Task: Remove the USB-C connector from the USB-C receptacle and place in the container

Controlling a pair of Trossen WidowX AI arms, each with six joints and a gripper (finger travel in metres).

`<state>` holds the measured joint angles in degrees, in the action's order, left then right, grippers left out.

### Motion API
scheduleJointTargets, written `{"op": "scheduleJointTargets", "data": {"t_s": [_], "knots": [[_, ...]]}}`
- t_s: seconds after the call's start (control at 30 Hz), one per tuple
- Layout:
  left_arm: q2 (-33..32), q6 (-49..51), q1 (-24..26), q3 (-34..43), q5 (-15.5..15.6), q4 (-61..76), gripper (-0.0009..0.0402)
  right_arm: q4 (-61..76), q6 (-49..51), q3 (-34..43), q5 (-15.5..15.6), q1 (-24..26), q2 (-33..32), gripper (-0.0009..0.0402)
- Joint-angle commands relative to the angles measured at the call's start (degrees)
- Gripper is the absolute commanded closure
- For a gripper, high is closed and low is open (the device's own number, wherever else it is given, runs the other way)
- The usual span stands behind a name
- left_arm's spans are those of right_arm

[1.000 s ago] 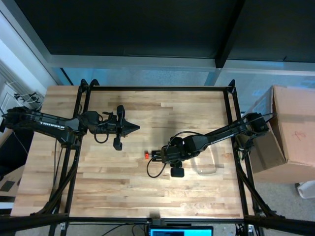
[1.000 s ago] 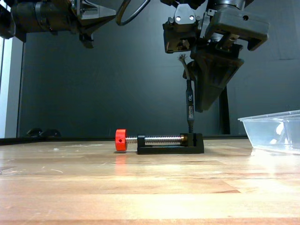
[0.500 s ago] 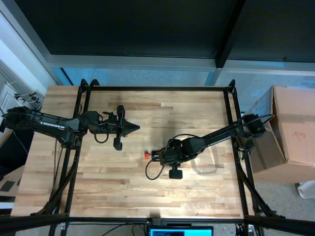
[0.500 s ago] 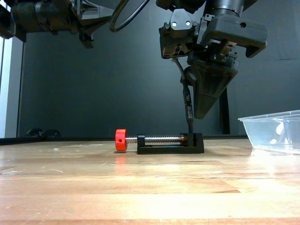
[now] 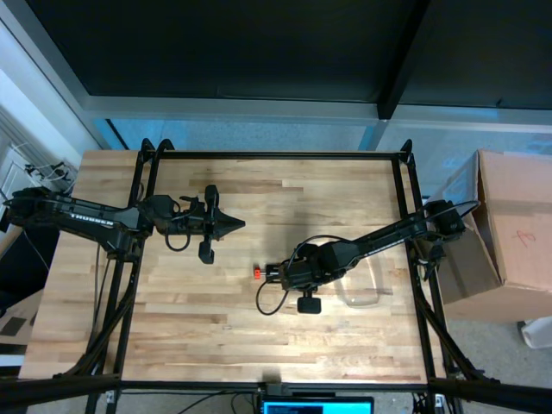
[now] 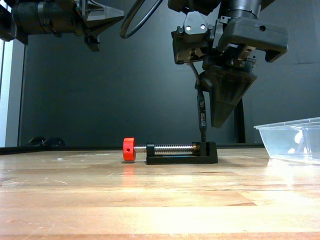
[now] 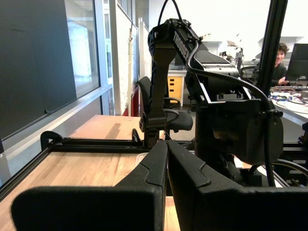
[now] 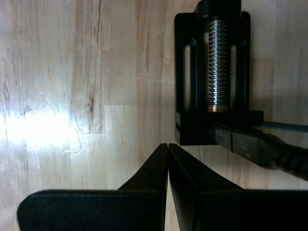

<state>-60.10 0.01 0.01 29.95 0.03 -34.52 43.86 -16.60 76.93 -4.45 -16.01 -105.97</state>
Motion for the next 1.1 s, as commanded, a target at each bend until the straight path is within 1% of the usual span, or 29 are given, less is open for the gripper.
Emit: {"op": "scheduleJointTargets", "data": {"t_s": [0.03,0.47,0.57,0.97,1.03,1.1], "knots": [[0.0,0.0,0.0,0.0,0.0,0.0,0.0393,0.7,0.0,0.0,0.0,0.0,1.9,0.0393],[0.0,0.0,0.0,0.0,0.0,0.0,0.0393,6.3,0.2,0.0,-0.1,1.5,11.4,0.0393],[0.0,0.0,0.0,0.0,0.0,0.0,0.0393,7.2,0.1,0.0,-0.5,1.7,12.9,0.0393],[0.0,0.0,0.0,0.0,0.0,0.0,0.0393,8.0,0.2,0.1,-0.5,1.8,13.4,0.0392],[0.0,0.0,0.0,0.0,0.0,0.0,0.0393,8.8,0.8,0.6,-0.5,2.1,13.4,0.038],[0.0,0.0,0.0,0.0,0.0,0.0,0.0393,11.1,1.7,2.3,-0.5,2.3,12.5,0.0357]]}}
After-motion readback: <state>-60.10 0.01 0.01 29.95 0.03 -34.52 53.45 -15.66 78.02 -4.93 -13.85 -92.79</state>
